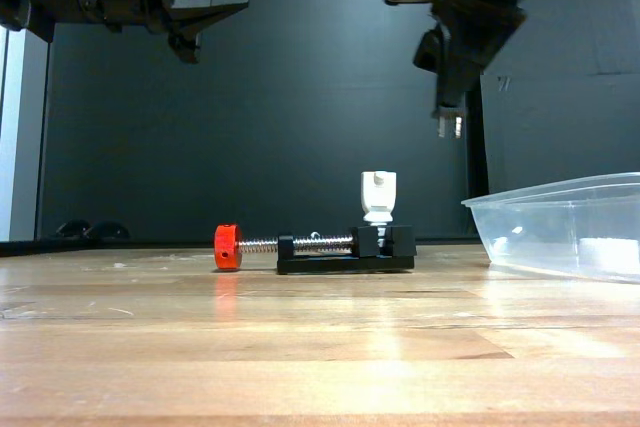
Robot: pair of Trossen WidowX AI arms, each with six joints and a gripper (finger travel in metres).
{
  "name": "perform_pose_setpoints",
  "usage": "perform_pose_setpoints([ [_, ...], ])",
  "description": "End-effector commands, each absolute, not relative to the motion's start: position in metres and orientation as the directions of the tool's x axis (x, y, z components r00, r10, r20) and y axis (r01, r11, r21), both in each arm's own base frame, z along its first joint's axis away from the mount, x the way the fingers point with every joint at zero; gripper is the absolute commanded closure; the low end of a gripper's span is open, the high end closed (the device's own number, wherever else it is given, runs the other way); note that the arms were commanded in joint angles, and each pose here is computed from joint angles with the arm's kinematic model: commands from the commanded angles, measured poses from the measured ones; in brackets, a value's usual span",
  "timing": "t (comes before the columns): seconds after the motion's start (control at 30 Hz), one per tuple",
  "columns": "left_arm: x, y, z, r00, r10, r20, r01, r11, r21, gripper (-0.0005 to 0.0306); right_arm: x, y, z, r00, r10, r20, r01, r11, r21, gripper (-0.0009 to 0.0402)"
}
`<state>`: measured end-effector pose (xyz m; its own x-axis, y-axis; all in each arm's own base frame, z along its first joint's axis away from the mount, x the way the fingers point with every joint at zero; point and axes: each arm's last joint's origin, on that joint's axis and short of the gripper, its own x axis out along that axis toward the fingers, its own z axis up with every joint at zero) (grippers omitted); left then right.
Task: Remove the power plug from the receptacle and place in the container
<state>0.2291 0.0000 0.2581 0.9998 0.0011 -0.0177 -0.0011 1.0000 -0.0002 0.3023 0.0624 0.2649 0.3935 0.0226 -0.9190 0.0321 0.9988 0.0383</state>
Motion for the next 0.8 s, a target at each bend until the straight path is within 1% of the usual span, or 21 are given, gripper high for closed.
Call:
perform_pose_setpoints([
  [0.03, 0.2290, 0.0001, 0.2582, 0.99986, 0.001, -0.017, -0.001, 1.00000, 0.000, 0.0300, 0.289, 0.065, 0.260, 0.380, 0.027, -0.925, 0.038, 0.998, 0.045, 0.0393],
  [0.13, 0.2292, 0.0001, 0.2578, 0.99981, 0.001, -0.019, -0.001, 1.00000, 0.000, 0.0300, 0.280, 0.067, 0.256, 0.364, 0.028, -0.931, 0.046, 0.998, 0.049, 0.0393],
  [0.27, 0.2291, 0.0000, 0.2581, 0.99985, 0.000, -0.017, 0.000, 1.00000, 0.000, 0.0300, 0.268, 0.070, 0.245, 0.332, 0.028, -0.943, 0.048, 0.998, 0.046, 0.0393],
  [0.43, 0.2292, 0.0001, 0.2579, 0.99983, 0.001, -0.019, -0.001, 1.00000, 0.000, 0.0300, 0.253, 0.067, 0.234, 0.299, 0.022, -0.954, 0.080, 0.996, 0.048, 0.0393],
  [0.7, 0.2292, 0.0000, 0.2580, 0.99984, 0.000, -0.018, 0.000, 1.00000, 0.000, 0.0300, 0.234, 0.063, 0.226, 0.288, 0.022, -0.957, 0.116, 0.992, 0.057, 0.0392],
  [0.8, 0.2292, 0.0001, 0.2580, 0.99984, 0.001, -0.018, -0.001, 1.00000, 0.000, 0.0300, 0.230, 0.062, 0.226, 0.293, 0.023, -0.956, 0.119, 0.991, 0.060, 0.0382],
])
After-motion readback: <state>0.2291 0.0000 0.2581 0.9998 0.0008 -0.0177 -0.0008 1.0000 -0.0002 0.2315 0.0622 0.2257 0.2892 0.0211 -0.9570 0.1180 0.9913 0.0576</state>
